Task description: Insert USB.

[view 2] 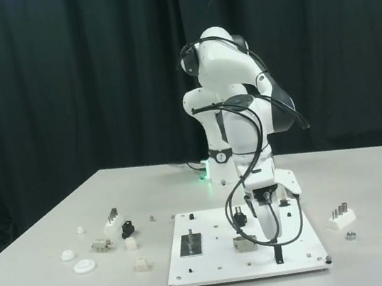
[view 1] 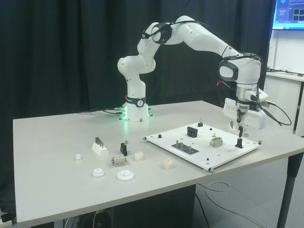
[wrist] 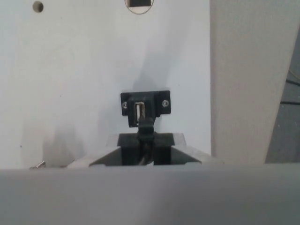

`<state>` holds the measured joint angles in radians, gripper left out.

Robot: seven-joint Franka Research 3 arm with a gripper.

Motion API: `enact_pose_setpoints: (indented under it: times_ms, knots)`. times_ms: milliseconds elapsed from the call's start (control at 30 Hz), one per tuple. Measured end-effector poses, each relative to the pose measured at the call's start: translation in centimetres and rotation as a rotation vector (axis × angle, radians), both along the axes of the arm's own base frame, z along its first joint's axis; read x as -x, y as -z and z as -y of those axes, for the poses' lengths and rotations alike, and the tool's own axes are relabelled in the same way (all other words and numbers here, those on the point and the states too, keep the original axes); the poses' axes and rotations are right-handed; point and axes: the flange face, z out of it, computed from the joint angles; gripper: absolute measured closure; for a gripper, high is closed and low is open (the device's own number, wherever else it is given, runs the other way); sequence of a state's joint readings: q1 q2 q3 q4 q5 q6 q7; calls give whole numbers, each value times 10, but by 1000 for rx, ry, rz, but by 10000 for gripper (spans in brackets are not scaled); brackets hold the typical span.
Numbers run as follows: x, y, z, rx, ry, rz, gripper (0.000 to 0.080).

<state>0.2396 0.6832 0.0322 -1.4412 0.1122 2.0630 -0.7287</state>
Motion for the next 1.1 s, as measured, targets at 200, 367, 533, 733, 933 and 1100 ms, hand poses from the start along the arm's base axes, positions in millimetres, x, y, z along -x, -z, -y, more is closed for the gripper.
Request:
enact_pose_setpoints:
  times_ms: [200, 367, 533, 733, 933, 1100]
  knots:
    - [0, 0, -1, 3, -1, 1, 748]
    - [1, 0, -3, 3, -5, -1, 748]
    - [3, 0, -7, 4, -11, -7, 748]
    - [4, 1, -9, 6, -15, -12, 748]
    - [3, 3, -8, 8, -13, -12, 748]
    - [3, 3, -7, 9, -12, -11, 748]
